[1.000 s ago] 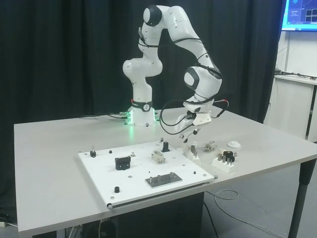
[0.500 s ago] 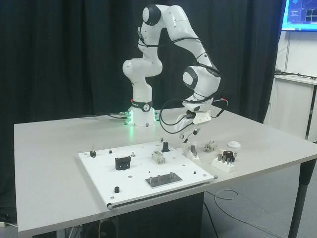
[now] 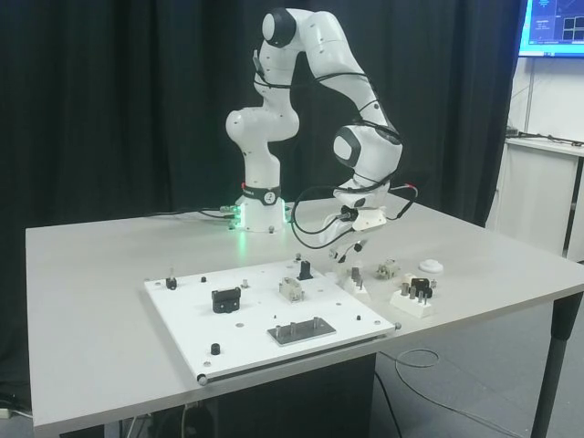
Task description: Pick USB.
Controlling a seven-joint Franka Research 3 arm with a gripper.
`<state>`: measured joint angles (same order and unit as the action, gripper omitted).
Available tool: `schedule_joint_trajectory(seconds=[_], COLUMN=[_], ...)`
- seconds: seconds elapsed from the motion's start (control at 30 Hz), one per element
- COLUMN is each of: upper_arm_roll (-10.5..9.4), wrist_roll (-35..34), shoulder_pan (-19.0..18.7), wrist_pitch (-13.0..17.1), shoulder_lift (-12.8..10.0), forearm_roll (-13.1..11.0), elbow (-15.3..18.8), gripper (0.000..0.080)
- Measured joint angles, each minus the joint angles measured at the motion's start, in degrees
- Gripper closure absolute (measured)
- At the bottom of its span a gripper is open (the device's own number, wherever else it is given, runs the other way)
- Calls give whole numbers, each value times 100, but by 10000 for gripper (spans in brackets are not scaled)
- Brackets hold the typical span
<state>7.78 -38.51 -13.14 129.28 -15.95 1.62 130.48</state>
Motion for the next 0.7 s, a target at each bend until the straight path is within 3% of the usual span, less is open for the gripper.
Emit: schedule_joint_trajectory(seconds=[0.67,0.7], upper_arm_roll=[-10,-13], wrist_roll=[32,58], shoulder_pan=[0,0], wrist_pitch=[42,58], shoulder_lift=[0,0], forearm_roll=[0,0], elbow=[14,15], gripper=[3,114])
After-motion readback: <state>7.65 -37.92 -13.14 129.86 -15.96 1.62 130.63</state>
